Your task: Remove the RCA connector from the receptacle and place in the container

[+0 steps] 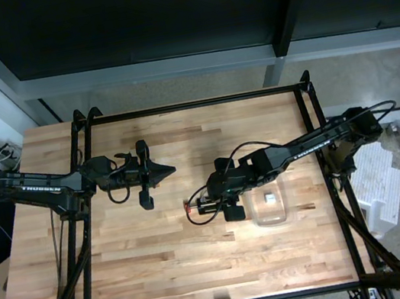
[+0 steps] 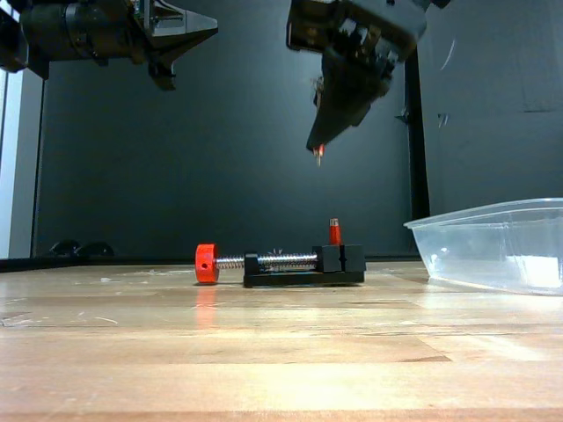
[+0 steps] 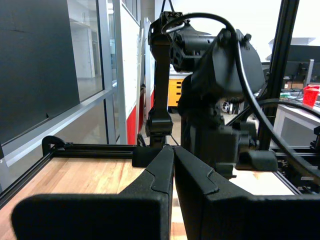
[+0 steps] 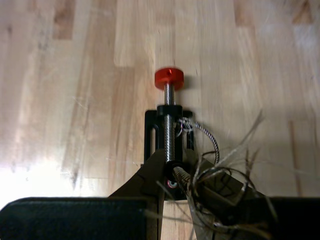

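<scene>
- Done: the connector [image 2: 318, 156] is out of the receptacle [image 2: 303, 264]. The right gripper [image 2: 322, 139] is clamped on it, high in the air above the block.
- Left to do: carry it over the container [image 2: 493, 251], which sits on the tabletop [image 2: 264, 352] beside the receptacle on the right arm's side, and release it.
- The left gripper [image 2: 195, 33] hovers high and well apart, fingers together, holding nothing.

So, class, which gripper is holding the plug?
The right gripper, raised above the black block, jaws shut on the plug; the left gripper hangs shut and empty, farther left.
</scene>
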`<state>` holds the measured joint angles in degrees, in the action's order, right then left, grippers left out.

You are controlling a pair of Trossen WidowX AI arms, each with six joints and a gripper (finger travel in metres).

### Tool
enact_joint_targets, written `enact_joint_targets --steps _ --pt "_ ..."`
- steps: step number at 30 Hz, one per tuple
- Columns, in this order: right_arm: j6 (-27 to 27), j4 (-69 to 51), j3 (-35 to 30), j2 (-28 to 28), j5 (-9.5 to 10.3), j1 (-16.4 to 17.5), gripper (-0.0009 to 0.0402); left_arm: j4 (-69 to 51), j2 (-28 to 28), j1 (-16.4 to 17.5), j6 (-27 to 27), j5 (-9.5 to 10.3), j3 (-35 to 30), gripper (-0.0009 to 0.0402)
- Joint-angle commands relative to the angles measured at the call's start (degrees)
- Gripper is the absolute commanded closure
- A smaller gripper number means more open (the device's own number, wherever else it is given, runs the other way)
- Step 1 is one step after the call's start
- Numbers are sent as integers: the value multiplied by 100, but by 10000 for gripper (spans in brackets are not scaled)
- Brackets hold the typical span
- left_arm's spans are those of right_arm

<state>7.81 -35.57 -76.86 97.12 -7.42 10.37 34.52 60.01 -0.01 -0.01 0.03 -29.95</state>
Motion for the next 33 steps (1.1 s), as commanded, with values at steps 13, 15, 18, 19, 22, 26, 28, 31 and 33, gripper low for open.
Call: enact_joint_targets --steps 13,15,18,19,22,26,28,31,33 --pt "22 -170 26 -675 -55 0 373 2 0 0 0 0 0 393" --pt "33 -173 125 -772 -50 4 373 2 0 2 0 0 0 393" --pt "114 -175 413 -1010 -50 15 373 2 0 2 0 0 0 393" --pt "142 -188 533 -1104 -52 17 373 2 0 0 0 0 0 393" --pt "225 -212 914 -1434 -55 22 373 2 0 0 0 0 0 393" --pt "223 -295 1423 -1884 -46 33 373 2 0 0 0 0 0 393" --pt "227 -352 1648 -2076 -31 39 373 2 0 2 0 0 0 393" --pt "289 -492 1928 -2304 -33 55 373 2 0 2 0 0 0 393" --pt "363 -525 2129 -2455 -33 70 373 4 0 0 0 0 0 393"
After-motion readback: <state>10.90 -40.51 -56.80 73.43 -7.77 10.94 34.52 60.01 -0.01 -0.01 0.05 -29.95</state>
